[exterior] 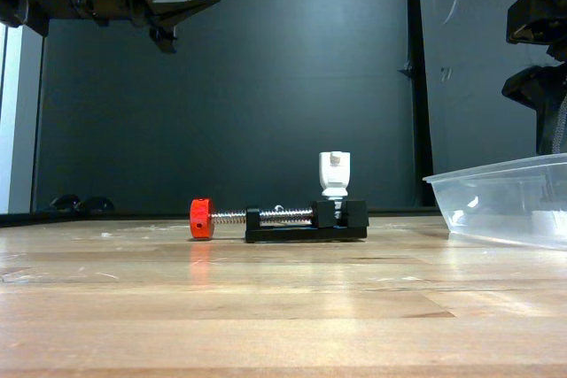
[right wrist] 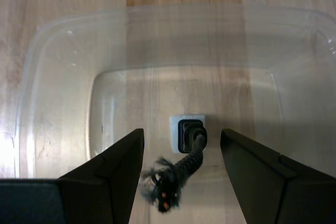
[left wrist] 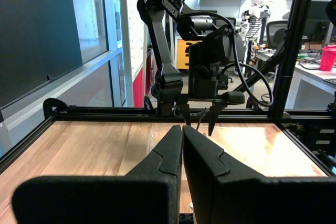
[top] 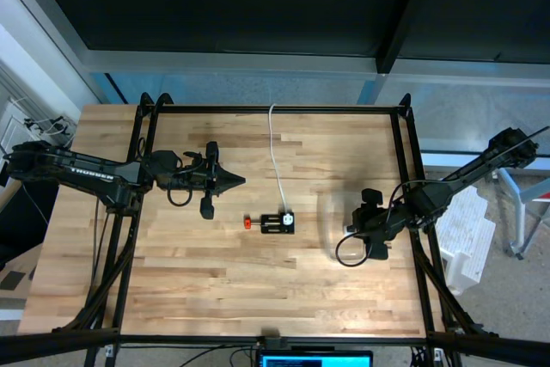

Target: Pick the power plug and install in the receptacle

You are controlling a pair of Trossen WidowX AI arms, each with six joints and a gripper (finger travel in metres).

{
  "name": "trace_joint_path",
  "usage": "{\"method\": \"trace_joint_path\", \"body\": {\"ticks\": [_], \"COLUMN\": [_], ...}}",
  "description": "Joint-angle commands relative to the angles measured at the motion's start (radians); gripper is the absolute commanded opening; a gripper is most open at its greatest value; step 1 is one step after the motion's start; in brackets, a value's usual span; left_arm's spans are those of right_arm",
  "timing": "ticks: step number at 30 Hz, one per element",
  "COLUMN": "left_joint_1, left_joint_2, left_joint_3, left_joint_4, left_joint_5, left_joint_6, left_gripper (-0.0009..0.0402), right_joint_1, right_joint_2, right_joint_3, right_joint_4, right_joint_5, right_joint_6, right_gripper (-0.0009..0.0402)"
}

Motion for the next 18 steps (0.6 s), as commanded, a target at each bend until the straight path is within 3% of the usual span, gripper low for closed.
{"method": "trace_joint_path", "body": {"ticks": [1,18], "left_joint_1": [0.0,0.0], "left_joint_2": [0.0,0.0], "left_joint_3": [0.0,0.0], "left_joint_4": [0.0,0.0], "left_joint_5": [0.0,0.0], "left_joint_6": [0.0,0.0], "left_gripper": [0.0,0.0], "right_joint_1": [-0.005,-0.018], "right_joint_2": [0.02,0.064], "right_joint_3": [0.0,-0.004], "right_joint_4": [0.011,0.023], "right_joint_5": [0.0,0.001], "right_joint_6": [0.002,0.005], "right_gripper": [0.0202,0.0195]}}
